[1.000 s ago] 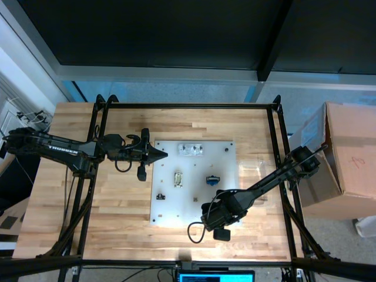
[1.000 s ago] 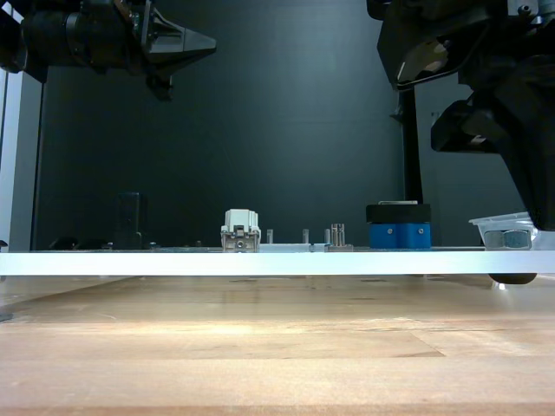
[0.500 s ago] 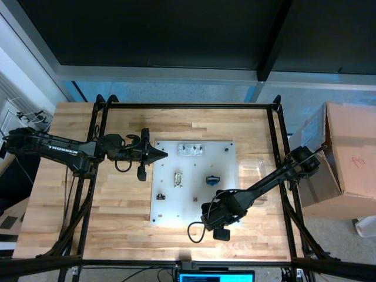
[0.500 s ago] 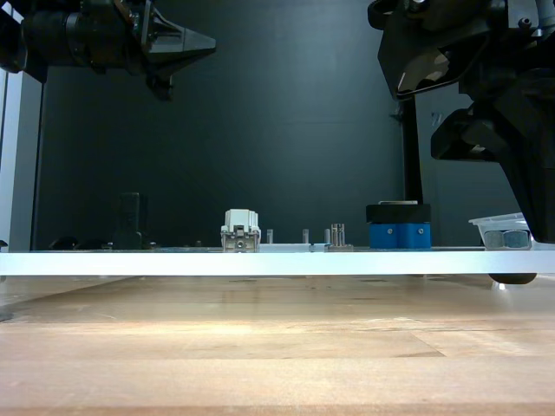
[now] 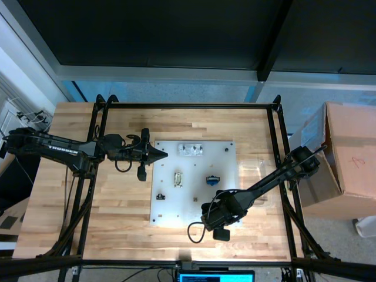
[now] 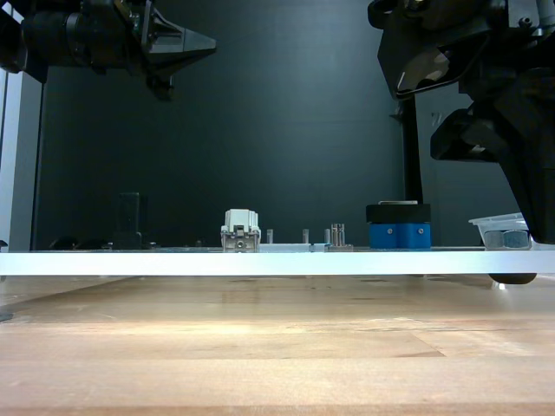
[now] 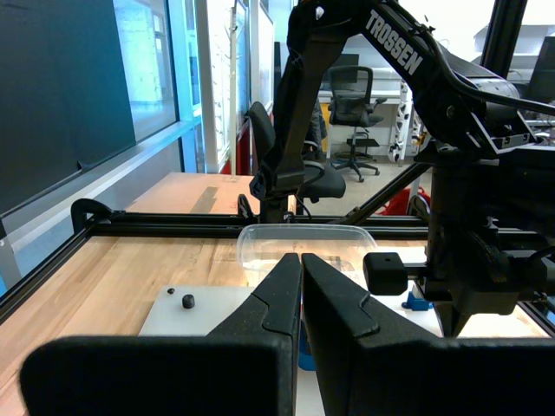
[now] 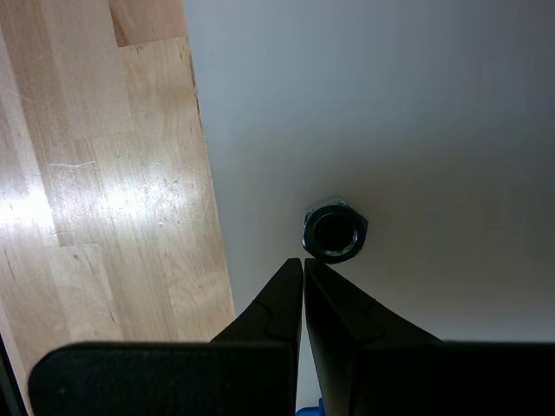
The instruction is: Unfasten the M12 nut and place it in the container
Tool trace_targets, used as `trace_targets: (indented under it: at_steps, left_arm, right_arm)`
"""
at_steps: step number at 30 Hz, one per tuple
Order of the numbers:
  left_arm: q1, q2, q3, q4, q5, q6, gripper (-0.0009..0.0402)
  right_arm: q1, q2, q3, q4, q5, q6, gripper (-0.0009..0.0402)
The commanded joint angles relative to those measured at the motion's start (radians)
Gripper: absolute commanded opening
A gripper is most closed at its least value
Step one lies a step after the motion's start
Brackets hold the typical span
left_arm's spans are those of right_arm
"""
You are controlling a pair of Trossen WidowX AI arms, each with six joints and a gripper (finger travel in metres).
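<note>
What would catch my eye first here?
The left gripper, black and beak-like, hangs shut high above the white board's left edge. The right gripper points down, shut and empty, over its near right edge. Just beyond its tips a small silver nut sits untouched, apparently on its stud, outside the clear container beside the board.

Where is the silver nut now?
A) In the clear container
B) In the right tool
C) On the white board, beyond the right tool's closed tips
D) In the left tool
C: the nut sits on its stud on the white board, beyond the shut tips of the right tool; the left tool, shut, hovers at the board's left edge.
</note>
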Motion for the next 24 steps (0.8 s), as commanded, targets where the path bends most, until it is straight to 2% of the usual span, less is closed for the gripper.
trace_targets:
  at_steps: [1, 3, 6, 7, 8, 9, 12, 14, 20, 24]
  left_arm:
    - [0.0, 0.0, 0.0, 0.0, 0.0, 0.0, 0.0]
    - [0.0, 0.0, 0.0, 0.0, 0.0, 0.0, 0.0]
    - [0.0, 0.0, 0.0, 0.0, 0.0, 0.0, 0.0]
    - [0.0, 0.0, 0.0, 0.0, 0.0, 0.0, 0.0]
    - [0.0, 0.0, 0.0, 0.0, 0.0, 0.0, 0.0]
    - [0.0, 0.0, 0.0, 0.0, 0.0, 0.0, 0.0]
    - [0.0, 0.0, 0.0, 0.0, 0.0, 0.0, 0.0]
    - [0.0, 0.0, 0.0, 0.0, 0.0, 0.0, 0.0]
    - [0.0, 0.0, 0.0, 0.0, 0.0, 0.0, 0.0]
    - [0.0, 0.0, 0.0, 0.0, 0.0, 0.0, 0.0]
  right_arm:
    - [0.0, 0.0, 0.0, -0.003, 0.012, 0.0, 0.0004]
    - [0.0, -0.002, 0.0, -0.021, 0.077, 0.019, 0.0002]
    - [0.001, -0.013, 0.005, -0.077, 0.235, 0.082, 0.0001]
    - [0.001, -0.016, 0.01, -0.093, 0.273, 0.094, 0.0]
    - [0.001, -0.021, 0.012, -0.102, 0.295, 0.103, -0.0001]
    - [0.001, -0.026, 0.013, -0.103, 0.295, 0.103, 0.0]
    - [0.001, -0.037, 0.012, -0.105, 0.278, 0.103, 0.0]
    - [0.001, -0.043, 0.012, -0.108, 0.244, 0.101, 0.0]
    - [0.003, -0.049, 0.045, -0.107, 0.044, 0.076, 0.0]
    - [0.003, -0.049, 0.088, -0.107, -0.055, 0.053, 0.0]
